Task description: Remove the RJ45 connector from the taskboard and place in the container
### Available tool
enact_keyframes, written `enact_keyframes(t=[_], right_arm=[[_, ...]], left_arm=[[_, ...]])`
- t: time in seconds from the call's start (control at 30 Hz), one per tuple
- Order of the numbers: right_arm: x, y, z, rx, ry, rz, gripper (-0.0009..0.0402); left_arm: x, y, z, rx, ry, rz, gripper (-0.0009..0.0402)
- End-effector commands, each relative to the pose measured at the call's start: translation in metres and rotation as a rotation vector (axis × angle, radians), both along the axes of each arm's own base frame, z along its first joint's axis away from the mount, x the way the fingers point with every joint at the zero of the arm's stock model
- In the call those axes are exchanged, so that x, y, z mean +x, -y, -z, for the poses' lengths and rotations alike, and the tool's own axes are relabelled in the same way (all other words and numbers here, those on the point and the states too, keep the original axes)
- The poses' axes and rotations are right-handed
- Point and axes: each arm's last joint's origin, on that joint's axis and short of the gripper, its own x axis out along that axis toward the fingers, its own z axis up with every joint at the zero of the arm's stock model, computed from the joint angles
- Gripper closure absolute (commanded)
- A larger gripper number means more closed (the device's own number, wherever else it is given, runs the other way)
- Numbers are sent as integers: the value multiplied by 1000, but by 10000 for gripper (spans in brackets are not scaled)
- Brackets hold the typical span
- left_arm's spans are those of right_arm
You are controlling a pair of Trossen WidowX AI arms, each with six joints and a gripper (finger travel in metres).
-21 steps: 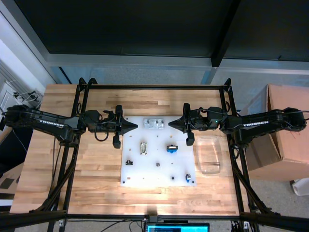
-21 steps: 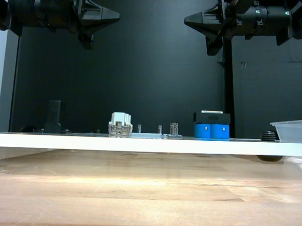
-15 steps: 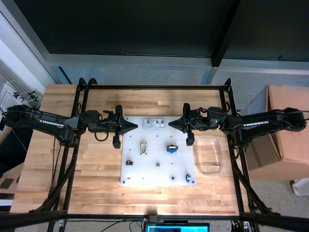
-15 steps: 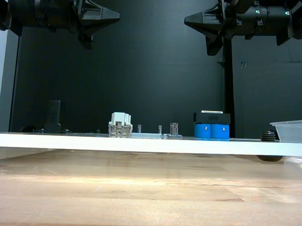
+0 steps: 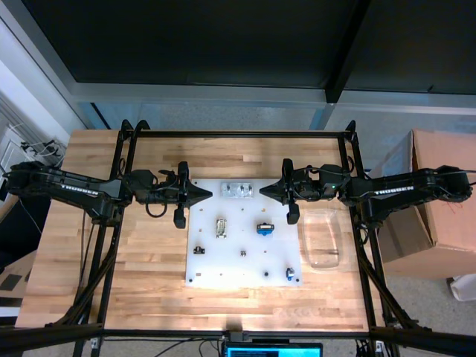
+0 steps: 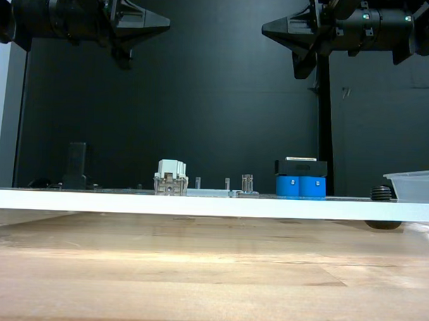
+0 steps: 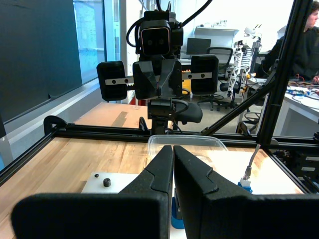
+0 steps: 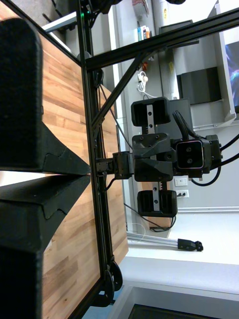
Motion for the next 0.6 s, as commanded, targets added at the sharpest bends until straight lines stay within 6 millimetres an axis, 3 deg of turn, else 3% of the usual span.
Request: enact_keyframes(t=[0.03,0.6], right_arm=[[0,0,0,0,0,0,393],[0,0,-1,-1,13,0,393]], left_arm=[[0,0,0,0,0,0,393],[0,0,0,0,0,0,393]])
